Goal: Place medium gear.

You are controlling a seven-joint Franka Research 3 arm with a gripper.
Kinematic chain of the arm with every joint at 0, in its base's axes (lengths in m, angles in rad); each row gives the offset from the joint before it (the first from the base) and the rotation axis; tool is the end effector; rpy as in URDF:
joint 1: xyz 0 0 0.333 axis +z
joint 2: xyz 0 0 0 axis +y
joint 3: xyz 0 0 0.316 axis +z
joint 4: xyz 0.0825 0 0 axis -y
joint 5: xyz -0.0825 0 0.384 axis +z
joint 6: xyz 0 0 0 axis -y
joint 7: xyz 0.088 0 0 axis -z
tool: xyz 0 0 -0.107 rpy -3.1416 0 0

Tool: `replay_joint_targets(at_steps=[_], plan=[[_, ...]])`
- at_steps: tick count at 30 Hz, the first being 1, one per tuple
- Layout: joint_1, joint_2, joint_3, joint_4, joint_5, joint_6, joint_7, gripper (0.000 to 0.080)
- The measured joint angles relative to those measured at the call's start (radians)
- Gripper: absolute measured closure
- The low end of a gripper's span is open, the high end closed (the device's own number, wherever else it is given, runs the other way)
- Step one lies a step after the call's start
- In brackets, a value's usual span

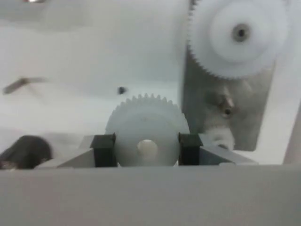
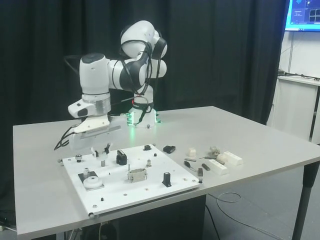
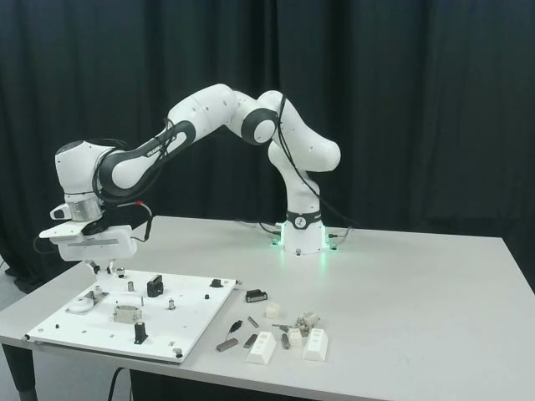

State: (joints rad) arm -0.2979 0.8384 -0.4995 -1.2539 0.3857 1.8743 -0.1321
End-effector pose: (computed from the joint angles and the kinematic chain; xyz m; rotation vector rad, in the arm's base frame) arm 0.5926 -0.4332 0.2847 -2.9155 1.0364 0.1771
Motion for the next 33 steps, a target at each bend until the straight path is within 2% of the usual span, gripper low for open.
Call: replay_joint_targets(at_steps=[8, 12, 26, 33], plan=[[0.047, -0.031, -0.018, -0.014, 0.005, -0.061, 0.0, 0.0521], [0.076, -0.048, -0.023, -0.037, 0.011, -0.072, 0.001, 0.0521], [0.194, -0.119, -0.032, -0.165, 0.014, -0.071, 0.047, 0.0521], [0.263, -0.147, -0.032, -0.229, 0.016, -0.05, 0.092, 0.0521]])
